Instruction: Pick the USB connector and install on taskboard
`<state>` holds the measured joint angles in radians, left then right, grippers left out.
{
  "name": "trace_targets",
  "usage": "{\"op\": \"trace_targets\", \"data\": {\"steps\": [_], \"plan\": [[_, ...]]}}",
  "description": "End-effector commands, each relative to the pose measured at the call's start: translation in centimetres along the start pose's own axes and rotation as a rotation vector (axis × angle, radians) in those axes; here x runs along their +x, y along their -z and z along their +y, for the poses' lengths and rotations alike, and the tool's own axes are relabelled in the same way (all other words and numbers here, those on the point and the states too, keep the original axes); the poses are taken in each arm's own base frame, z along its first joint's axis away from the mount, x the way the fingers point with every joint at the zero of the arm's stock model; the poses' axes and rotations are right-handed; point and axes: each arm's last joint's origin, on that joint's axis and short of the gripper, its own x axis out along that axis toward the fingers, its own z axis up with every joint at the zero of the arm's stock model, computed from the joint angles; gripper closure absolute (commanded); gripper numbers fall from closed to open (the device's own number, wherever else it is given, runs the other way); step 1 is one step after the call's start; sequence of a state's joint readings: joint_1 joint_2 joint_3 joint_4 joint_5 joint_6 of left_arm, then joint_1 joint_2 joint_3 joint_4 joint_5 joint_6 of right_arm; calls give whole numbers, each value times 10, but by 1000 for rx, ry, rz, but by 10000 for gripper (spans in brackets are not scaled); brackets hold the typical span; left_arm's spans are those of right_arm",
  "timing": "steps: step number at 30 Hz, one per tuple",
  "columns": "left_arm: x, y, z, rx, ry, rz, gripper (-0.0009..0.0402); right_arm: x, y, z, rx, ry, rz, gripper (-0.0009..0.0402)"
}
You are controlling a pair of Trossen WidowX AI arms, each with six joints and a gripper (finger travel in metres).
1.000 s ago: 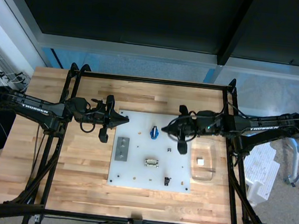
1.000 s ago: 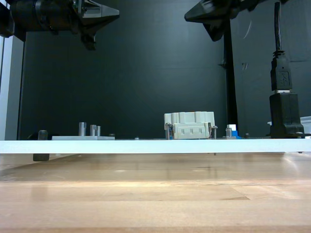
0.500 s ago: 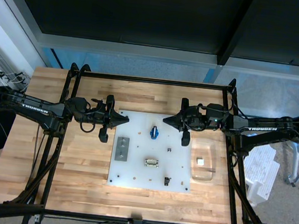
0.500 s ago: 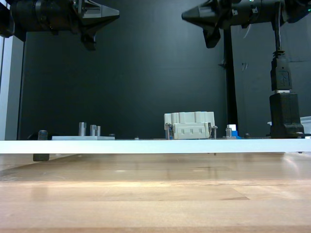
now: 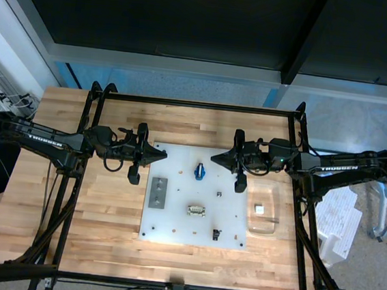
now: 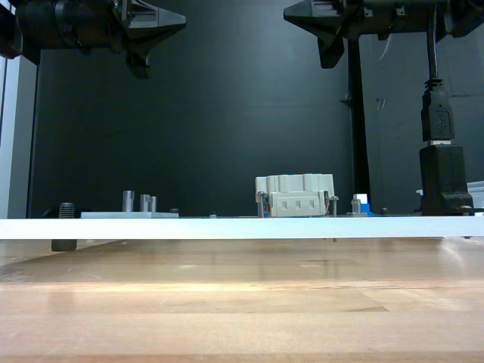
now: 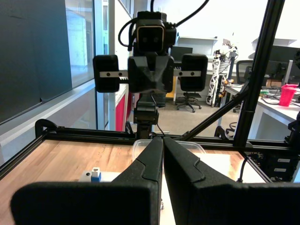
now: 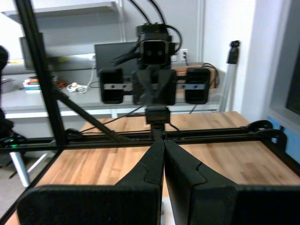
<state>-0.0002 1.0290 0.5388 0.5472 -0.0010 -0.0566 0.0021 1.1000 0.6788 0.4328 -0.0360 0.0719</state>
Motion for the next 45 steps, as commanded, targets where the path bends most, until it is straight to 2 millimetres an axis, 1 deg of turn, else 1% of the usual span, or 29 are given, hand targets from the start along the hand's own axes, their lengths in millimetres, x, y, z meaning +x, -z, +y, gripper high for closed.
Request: {"op": "trace_targets", "data": {"steps": [1,10,45], "plan": [[0,0,0,0,0,0,393,-1,4,0,1,-4,0,393],[0,0,0,0,0,0,393,-3,14,-1,-2,14,-5,393],[0,0,0,0,0,0,393,-3,12,0,-10,13,-21,393]]}}
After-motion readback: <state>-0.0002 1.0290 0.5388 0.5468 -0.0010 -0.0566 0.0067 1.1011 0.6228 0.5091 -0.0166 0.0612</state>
